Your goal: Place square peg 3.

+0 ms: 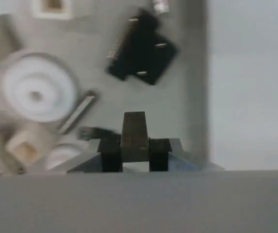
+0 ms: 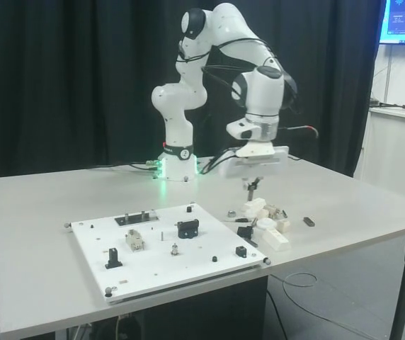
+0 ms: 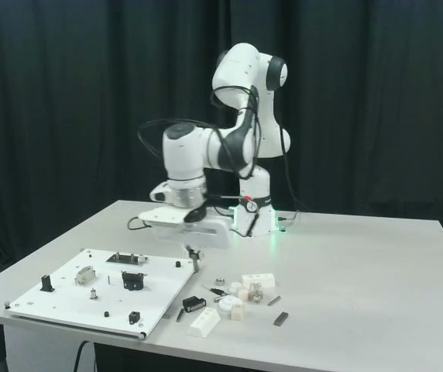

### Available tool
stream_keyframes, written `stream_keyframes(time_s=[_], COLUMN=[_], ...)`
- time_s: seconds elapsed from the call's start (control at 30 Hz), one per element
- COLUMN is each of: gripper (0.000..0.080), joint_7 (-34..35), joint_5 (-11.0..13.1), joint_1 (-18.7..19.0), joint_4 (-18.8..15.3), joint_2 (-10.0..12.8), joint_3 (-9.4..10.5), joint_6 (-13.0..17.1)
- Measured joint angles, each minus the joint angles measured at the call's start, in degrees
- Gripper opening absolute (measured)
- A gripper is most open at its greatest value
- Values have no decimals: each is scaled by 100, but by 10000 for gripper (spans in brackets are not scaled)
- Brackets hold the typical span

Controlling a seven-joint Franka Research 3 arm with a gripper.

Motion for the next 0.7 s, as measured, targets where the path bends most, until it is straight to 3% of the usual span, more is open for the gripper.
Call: stream_keyframes(time_s=[0.7], gripper=[113], joint_7=[1361], joint_5=[-130], joint_1=[1310], joint_4=[-573], joint_2=[-88], joint_3=[107], joint_6=[868])
